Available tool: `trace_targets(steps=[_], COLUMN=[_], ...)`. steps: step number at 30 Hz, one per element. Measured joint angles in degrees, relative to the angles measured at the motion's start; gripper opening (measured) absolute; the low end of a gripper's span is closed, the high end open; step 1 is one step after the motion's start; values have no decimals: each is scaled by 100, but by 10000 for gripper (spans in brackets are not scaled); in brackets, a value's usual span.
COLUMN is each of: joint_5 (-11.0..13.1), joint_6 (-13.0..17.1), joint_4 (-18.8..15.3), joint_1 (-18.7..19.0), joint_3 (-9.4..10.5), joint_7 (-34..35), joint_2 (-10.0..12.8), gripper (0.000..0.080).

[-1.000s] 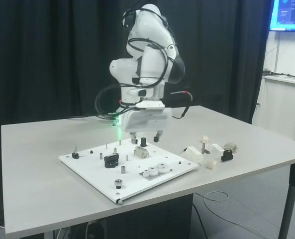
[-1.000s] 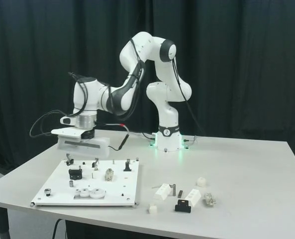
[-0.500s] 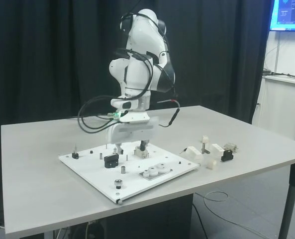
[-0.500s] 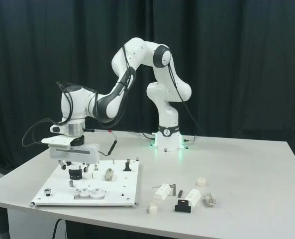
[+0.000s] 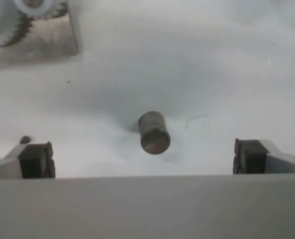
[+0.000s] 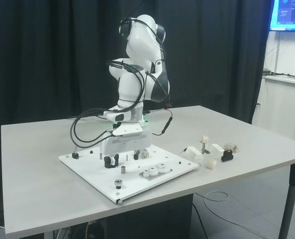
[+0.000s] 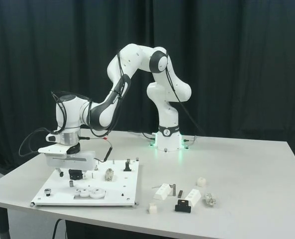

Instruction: Remove round peg 4.

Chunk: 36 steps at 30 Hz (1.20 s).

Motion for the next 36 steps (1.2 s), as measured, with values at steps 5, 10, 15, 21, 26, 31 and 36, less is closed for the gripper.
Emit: trace_targets(steps=[5,10,15,21,26,31,36], joint_5=[68,74,74,74,74,74,74], joint_6=[0,0,0,0,0,0,0], joint_4=[71,128,151,163,178,191,226], joint_1=[-16,-25,-33,-47,-58,-71,-95], joint_3=[-3,-3,-3,-3,-3,-3,-3], joint_7=[-96,-109,-118,-166,-204,-229,-253], joint_2=[109,199,261,311,338,350,368], gripper=[800,800,800,800,800,800,692])
